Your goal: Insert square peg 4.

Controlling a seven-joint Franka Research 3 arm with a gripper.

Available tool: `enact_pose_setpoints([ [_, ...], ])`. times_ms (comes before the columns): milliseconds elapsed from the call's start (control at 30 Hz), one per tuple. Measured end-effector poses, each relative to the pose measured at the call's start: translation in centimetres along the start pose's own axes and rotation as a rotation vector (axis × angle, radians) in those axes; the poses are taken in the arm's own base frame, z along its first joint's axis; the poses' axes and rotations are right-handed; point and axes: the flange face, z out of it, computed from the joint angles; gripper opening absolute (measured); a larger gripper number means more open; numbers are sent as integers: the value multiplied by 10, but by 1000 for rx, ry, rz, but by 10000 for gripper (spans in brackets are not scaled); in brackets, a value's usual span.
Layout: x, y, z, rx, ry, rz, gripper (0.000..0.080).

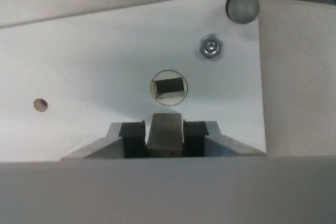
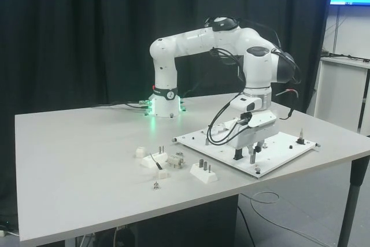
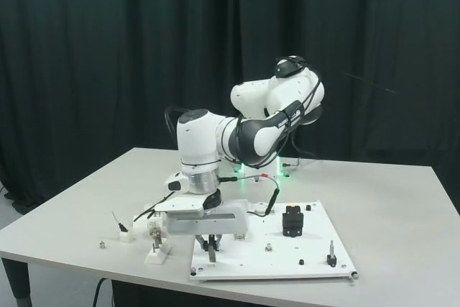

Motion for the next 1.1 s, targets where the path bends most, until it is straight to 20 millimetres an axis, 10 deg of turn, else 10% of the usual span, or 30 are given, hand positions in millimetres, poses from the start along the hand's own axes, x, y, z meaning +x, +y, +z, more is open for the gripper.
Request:
enact_pose_setpoints([
  [1100,2,-5,0,9,62,-7,149],
])
